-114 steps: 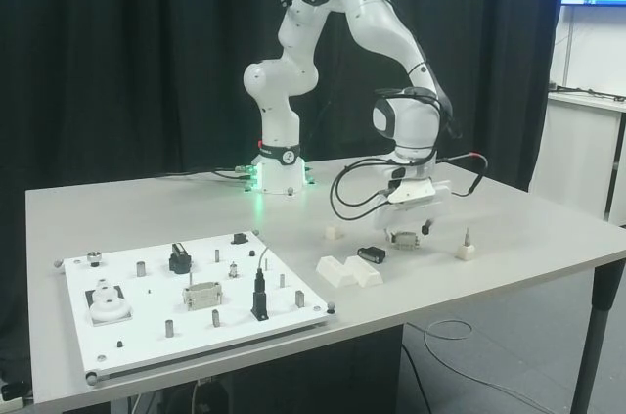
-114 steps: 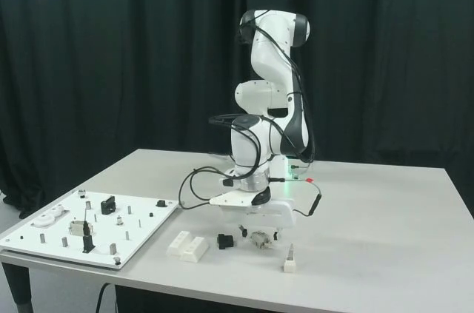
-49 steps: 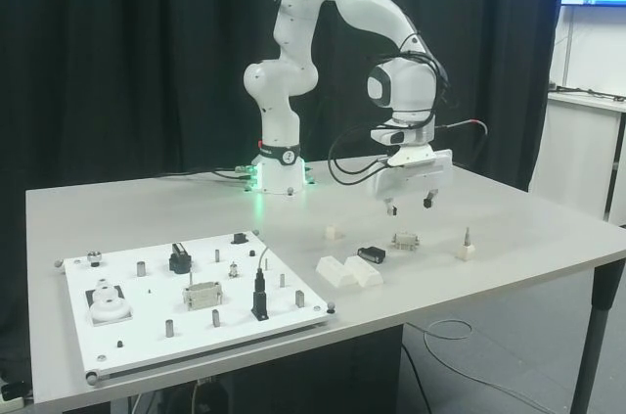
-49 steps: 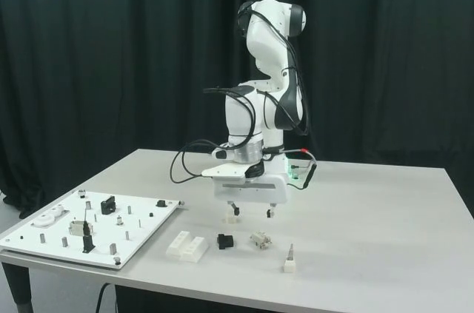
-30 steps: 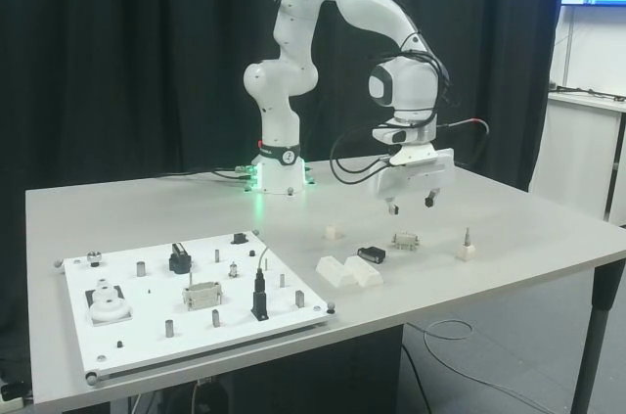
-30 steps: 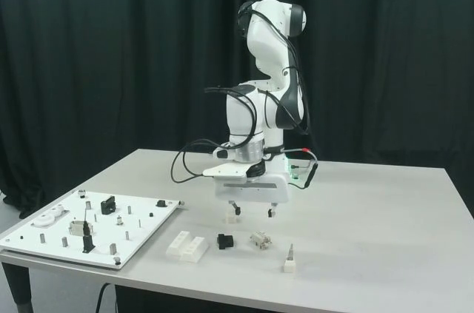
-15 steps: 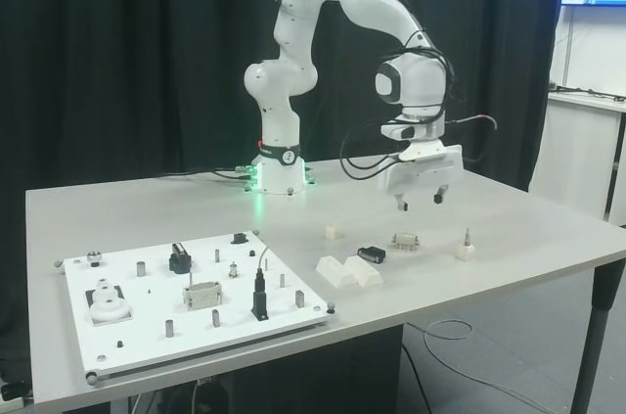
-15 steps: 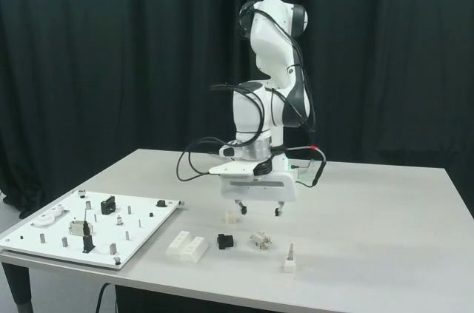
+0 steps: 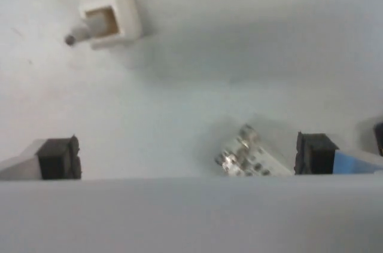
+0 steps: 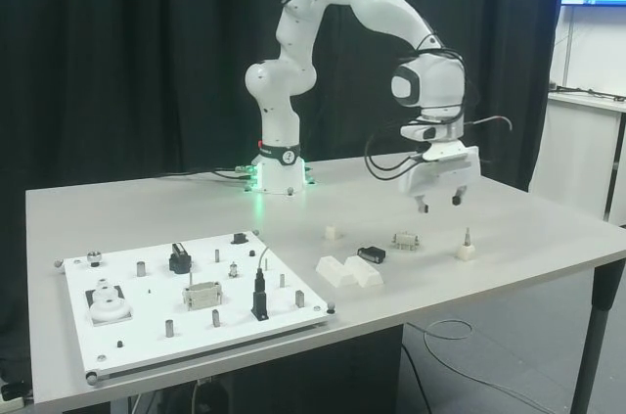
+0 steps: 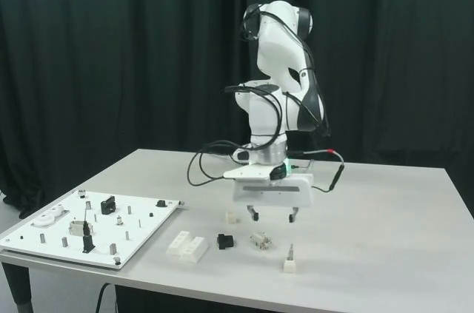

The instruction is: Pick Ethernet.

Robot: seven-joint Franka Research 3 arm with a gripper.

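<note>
The Ethernet plug, a small glinting connector, lies flat on the grey table. My gripper hangs open above the table, a little beyond the plug, with nothing between its black fingertips. In the wrist view my gripper has the plug just inside one fingertip and well below it. A white block with an upright pin stands close by.
A small black connector lies beside the plug. Two white wedge blocks and a small white cube sit nearby. The white assembly board with several parts fills the other end of the table.
The gripper rose empty from low over the plug, which stayed on the table. It then moved sideways toward the pin block, still open.
</note>
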